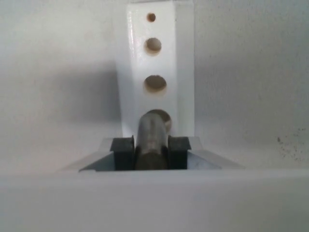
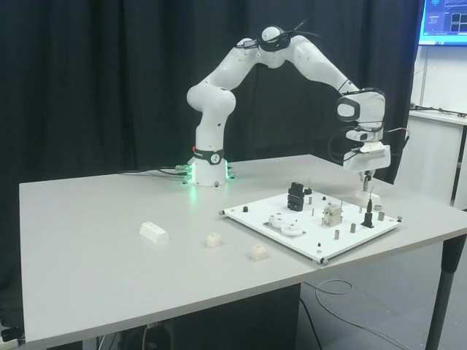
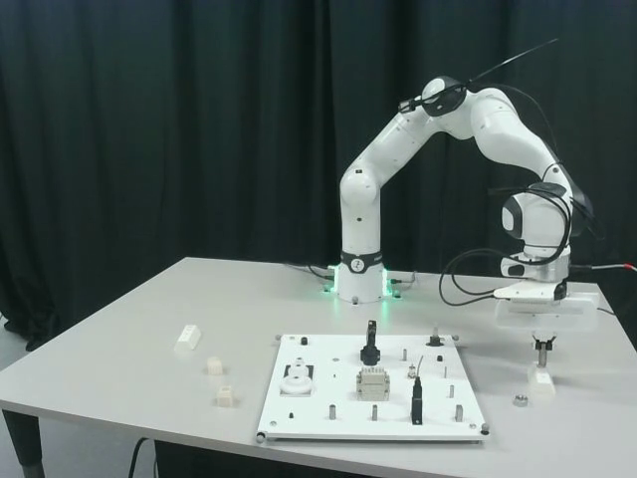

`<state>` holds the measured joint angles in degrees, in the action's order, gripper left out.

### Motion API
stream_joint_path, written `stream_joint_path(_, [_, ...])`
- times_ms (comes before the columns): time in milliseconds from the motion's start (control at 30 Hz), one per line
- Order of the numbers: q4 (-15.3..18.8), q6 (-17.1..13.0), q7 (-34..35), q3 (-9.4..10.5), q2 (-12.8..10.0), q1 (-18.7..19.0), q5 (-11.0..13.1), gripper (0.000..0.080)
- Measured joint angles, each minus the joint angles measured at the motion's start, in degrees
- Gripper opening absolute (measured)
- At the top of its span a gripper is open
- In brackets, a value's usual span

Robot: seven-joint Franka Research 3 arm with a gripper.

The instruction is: Insert round peg 4.

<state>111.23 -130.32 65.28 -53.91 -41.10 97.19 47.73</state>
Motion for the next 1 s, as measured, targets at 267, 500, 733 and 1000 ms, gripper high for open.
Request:
stream_joint_path(267, [-0.30,0.70,0.01,-0.47,0.03,0.01,-0.04,0.0143])
stream_joint_path(500, [-0.43,1.23,0.01,-0.74,0.03,0.02,-0.10,0.0143])
stream_joint_path(733, [-0.56,1.54,0.01,-1.24,0.03,0.06,-0.14,0.0143])
stream_joint_path(1000, [-0.59,1.59,0.27,-1.86,0.03,0.07,-0.43,0.0143])
